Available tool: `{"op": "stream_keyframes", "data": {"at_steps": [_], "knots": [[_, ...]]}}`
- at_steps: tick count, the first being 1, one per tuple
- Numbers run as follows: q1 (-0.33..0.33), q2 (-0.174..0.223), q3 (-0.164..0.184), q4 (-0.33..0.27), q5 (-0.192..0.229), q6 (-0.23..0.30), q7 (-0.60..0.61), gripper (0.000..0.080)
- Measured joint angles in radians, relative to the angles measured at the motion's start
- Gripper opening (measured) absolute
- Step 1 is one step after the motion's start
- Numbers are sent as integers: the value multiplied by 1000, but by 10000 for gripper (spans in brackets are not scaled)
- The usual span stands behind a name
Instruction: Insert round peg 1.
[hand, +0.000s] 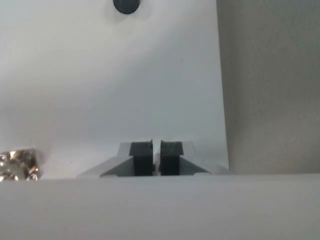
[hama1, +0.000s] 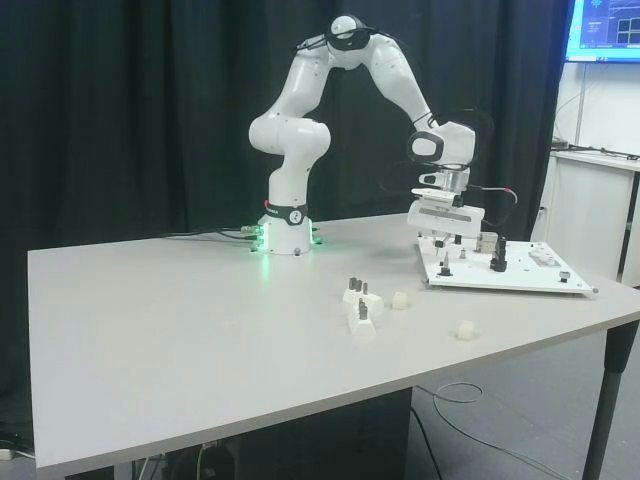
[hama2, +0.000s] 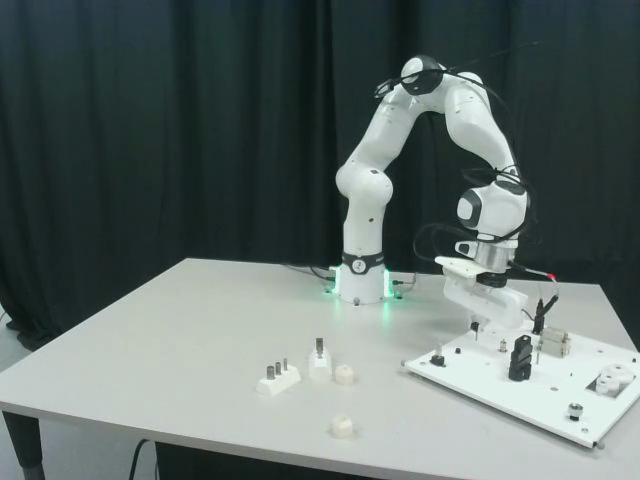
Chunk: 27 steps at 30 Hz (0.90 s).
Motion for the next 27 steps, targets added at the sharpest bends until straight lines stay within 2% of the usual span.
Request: {"op": "stream_keyframes", "data": {"at_steps": [27], "knots": [[0, 13, 1, 0, 2, 22, 0, 27]]}}
